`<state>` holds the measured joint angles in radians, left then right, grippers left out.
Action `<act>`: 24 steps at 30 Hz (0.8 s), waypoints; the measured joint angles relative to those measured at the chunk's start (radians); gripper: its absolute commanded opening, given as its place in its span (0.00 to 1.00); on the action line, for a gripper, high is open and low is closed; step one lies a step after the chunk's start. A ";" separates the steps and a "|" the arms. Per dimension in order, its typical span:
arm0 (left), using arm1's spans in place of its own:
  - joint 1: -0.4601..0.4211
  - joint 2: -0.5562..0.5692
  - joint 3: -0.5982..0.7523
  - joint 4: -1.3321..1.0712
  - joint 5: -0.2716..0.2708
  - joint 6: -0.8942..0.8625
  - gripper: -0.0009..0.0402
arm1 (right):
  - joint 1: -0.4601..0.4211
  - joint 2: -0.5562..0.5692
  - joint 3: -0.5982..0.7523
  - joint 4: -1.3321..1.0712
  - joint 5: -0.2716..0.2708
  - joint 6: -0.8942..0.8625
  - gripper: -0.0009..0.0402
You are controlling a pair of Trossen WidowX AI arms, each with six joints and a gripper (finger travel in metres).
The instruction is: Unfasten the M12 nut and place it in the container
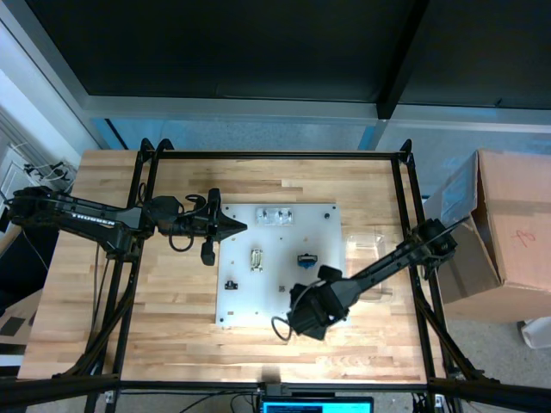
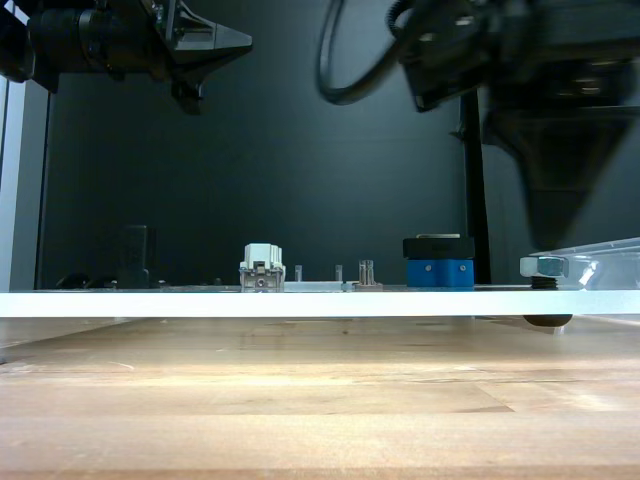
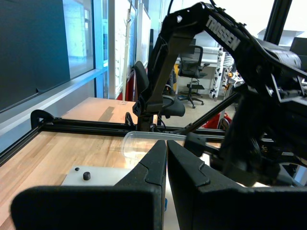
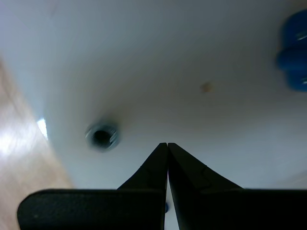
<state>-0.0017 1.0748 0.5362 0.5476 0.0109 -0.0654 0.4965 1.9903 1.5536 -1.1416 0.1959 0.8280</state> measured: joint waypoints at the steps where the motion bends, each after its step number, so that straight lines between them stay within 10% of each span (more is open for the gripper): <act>1: 0.000 0.000 0.000 0.000 0.000 0.000 0.02 | 0.000 -0.003 0.002 -0.013 0.003 0.006 0.02; 11: 0.000 0.000 0.000 0.000 -0.001 0.000 0.02 | 0.000 -0.051 0.007 0.005 -0.055 0.173 0.05; 24: 0.000 0.000 0.000 0.000 0.000 0.000 0.02 | -0.008 -0.059 0.084 0.002 -0.135 0.654 0.49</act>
<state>-0.0017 1.0752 0.5362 0.5480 0.0109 -0.0654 0.4885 1.9312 1.6379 -1.1393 0.0605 1.4822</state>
